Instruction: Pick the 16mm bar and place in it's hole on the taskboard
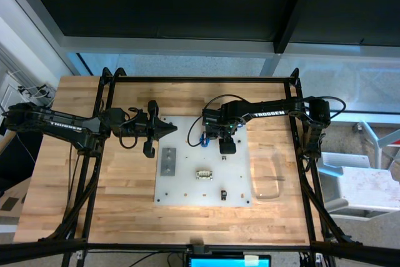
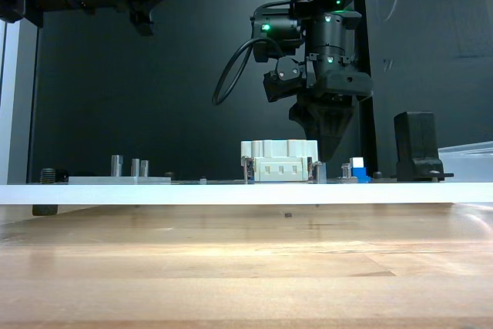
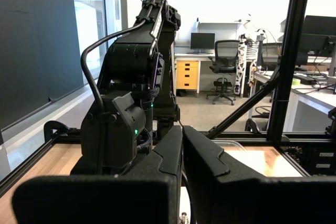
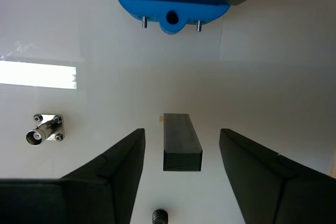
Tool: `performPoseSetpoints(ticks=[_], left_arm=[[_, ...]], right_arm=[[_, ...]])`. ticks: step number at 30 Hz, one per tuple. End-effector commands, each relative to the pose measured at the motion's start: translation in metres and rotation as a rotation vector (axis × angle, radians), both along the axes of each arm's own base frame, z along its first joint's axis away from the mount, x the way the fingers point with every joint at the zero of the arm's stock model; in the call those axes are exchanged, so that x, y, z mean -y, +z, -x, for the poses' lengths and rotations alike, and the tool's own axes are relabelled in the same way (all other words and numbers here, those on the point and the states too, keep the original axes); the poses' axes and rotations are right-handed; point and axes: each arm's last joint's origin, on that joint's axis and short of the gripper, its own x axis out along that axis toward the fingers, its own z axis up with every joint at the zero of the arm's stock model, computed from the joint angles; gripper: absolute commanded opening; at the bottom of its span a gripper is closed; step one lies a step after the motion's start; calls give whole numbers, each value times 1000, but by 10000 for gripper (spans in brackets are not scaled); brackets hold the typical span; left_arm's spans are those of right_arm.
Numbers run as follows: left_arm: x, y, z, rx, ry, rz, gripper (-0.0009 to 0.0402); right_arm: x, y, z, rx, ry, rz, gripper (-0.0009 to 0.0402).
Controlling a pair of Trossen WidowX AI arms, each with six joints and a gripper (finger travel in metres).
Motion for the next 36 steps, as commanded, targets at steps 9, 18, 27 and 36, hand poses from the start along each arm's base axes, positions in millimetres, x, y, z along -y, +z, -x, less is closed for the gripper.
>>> performPoseSetpoints(ticks=[9, 18, 27, 36], left_arm=[[0, 0, 0, 0, 0, 0, 0], [0, 0, 0, 0, 0, 0, 0], [0, 0, 0, 0, 0, 0, 0], [0, 0, 0, 0, 0, 0, 0]], right_arm=[[2, 1, -1, 9, -6, 1, 95], [2, 1, -1, 8, -6, 1, 6], [1, 6, 2, -1, -11, 0, 5], [-7, 39, 16, 34, -71, -10, -1]])
